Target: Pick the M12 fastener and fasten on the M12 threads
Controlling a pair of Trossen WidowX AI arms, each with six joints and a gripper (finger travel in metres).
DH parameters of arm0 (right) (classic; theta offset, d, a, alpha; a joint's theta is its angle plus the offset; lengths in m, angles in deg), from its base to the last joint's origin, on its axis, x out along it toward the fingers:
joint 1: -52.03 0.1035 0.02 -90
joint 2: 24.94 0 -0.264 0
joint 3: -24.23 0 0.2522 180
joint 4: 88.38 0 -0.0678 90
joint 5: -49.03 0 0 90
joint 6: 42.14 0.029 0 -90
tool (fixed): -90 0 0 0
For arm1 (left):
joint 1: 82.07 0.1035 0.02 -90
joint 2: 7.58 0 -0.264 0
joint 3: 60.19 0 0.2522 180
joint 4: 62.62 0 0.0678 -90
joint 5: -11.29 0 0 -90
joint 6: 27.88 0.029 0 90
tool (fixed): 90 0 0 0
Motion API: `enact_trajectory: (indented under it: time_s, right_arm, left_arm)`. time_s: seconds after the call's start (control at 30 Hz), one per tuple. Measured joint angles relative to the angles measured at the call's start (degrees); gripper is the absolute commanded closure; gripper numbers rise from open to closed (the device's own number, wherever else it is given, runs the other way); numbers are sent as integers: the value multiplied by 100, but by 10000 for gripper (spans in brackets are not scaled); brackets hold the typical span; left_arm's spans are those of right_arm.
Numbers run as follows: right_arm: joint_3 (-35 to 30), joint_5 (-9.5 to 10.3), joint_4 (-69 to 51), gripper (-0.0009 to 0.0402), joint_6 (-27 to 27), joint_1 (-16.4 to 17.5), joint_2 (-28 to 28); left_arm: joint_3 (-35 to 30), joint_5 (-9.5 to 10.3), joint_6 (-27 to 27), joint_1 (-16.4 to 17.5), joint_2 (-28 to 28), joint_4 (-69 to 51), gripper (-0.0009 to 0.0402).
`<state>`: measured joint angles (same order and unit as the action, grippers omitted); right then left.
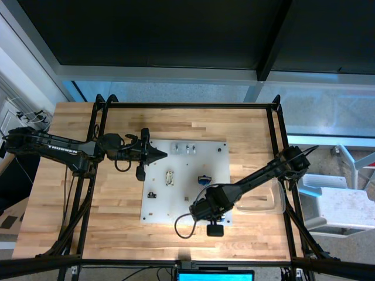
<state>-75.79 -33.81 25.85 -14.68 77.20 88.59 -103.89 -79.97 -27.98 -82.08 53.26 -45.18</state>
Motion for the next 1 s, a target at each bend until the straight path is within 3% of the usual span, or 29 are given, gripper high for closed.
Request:
enact_trajectory:
  time_s: [0.13,0.6,0.7,1.0]
  right_arm:
    - [0,-313,0,393,4,-13,-190]
    - [0,-343,-17,393,-175,37,-1193]
    - [0,-461,-22,393,-192,42,-1257]
    - [0,-494,-22,393,-254,39,-1266]
  left_arm:
    - [-2,2,-2,0,0,2,393]
    - [0,0,-2,0,0,2,393]
    - [0,0,0,0,0,2,393]
    - [0,2,0,0,0,0,393]
